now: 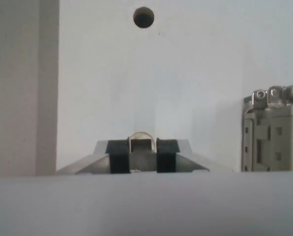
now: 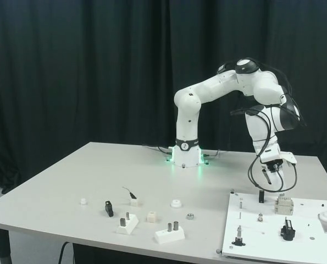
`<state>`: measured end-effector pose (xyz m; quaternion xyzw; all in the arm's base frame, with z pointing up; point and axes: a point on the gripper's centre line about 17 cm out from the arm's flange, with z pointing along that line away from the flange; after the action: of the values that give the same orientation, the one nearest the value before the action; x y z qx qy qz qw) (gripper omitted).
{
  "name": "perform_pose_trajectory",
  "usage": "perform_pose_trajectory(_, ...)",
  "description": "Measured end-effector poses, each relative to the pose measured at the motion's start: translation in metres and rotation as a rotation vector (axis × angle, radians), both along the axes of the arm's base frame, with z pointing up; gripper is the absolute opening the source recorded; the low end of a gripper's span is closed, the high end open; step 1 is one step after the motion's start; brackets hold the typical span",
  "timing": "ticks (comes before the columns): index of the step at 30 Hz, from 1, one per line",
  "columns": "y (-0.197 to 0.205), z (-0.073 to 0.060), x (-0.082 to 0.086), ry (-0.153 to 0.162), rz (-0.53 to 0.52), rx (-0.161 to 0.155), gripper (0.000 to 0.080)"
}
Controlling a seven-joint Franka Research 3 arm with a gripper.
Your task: Insert square peg 3.
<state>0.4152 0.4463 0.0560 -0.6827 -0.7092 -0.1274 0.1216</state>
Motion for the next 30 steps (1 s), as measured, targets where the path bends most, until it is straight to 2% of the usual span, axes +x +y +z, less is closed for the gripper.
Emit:
perform_pose_trajectory(10, 0.0064, -0.0011, -0.0023, 0.003, 0.001, 0.014, 0.0110)
perform_pose_trajectory(30, 0.0074, -0.0046, -0.0009, -0.006, -0.005, 0.014, 0.0110)
